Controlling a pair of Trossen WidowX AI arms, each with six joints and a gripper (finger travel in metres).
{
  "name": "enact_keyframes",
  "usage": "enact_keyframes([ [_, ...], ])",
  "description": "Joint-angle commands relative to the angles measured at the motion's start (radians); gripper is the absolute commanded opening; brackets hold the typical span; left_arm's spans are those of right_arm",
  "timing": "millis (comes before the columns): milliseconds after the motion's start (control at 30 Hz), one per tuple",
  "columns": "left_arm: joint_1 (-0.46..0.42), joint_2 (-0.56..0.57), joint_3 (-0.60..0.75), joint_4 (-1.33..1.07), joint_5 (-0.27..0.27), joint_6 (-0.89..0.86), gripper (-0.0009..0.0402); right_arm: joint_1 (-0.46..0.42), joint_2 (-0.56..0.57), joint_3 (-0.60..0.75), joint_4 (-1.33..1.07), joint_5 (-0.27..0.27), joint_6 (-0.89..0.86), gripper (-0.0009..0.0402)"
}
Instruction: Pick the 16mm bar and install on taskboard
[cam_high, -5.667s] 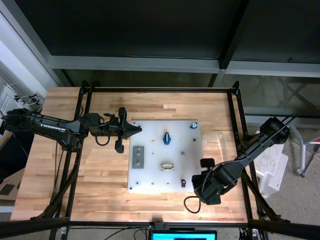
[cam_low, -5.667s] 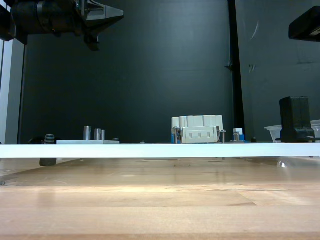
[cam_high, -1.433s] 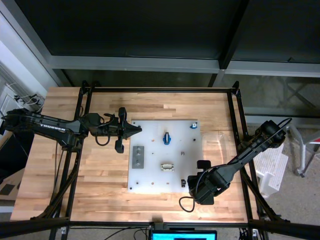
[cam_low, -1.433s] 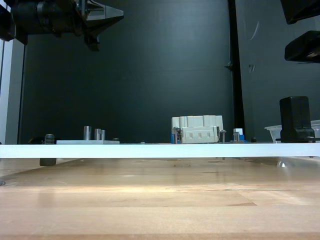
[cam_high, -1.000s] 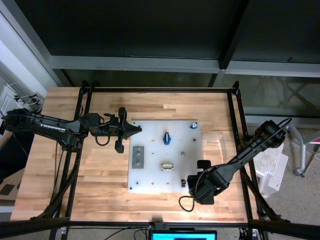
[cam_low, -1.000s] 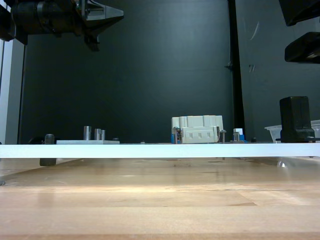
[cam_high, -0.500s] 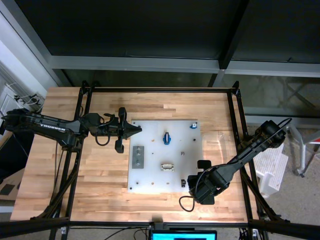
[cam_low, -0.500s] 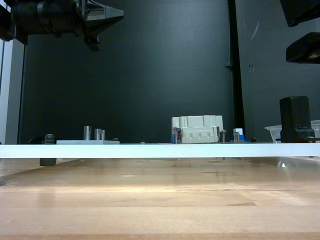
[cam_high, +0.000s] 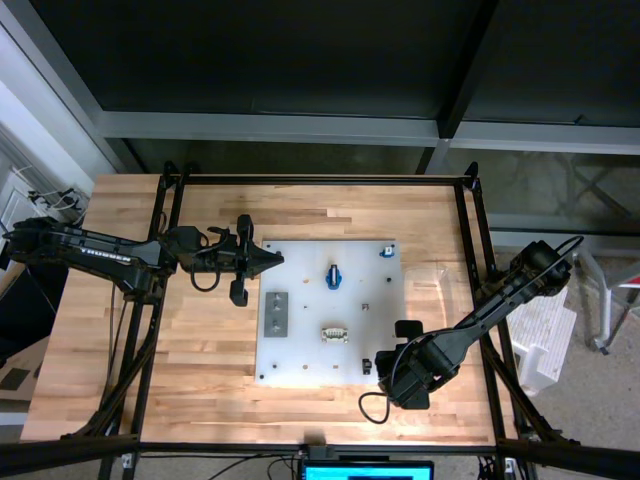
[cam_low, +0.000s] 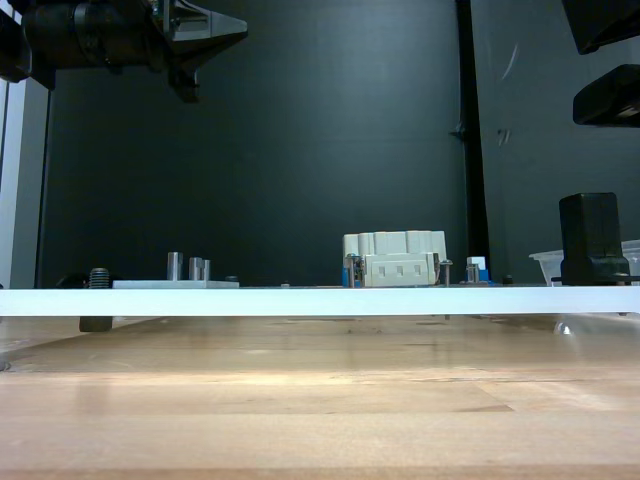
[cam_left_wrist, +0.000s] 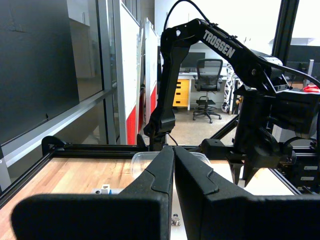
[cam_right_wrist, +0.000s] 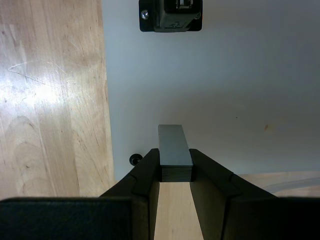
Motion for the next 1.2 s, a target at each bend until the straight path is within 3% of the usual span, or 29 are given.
enact_keyframes([
  [33, 0.000, 0.000, 0.000, 0.000, 0.000, 0.000, 0.0000, 0.000, 0.000, 0.000, -0.002, 0.003, 0.001, 0.0000],
  [1200, 0.000, 0.000, 0.000, 0.000, 0.000, 0.000, 0.0000, 0.000, -0.011, 0.000, 0.000, 0.004, 0.010, 0.0000],
])
